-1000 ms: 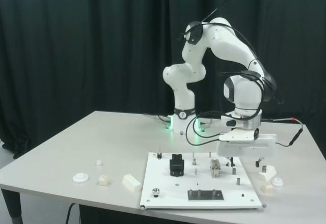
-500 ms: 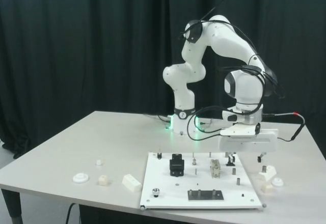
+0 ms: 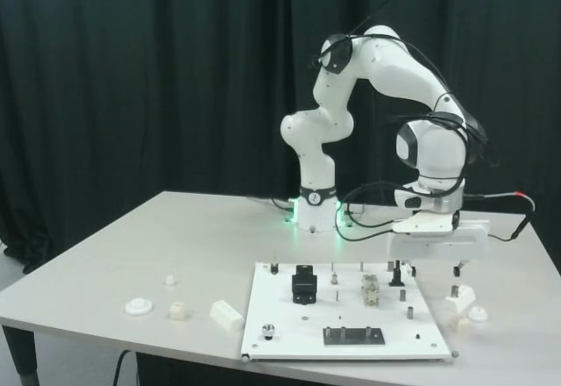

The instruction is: Pick round peg 4.

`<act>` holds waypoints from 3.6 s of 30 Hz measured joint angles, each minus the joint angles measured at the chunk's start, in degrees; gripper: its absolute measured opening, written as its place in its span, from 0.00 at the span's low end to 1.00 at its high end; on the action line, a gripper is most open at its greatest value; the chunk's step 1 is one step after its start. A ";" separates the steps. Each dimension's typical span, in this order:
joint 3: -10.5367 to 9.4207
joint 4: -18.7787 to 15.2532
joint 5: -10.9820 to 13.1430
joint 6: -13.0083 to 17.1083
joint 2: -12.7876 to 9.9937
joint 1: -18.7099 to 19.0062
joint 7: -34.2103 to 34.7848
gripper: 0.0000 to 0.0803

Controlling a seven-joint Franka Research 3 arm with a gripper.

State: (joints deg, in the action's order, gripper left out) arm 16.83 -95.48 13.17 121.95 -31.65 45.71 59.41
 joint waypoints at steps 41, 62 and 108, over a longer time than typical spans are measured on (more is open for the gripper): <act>-1.01 -10.54 1.67 10.08 -0.75 10.27 19.88 1.00; -0.75 -13.19 1.96 16.05 -1.28 10.84 20.13 1.00; -0.05 -12.55 1.97 17.50 1.08 11.00 20.44 0.18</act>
State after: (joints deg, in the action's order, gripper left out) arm 16.79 -108.03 15.13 139.44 -30.57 56.72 79.86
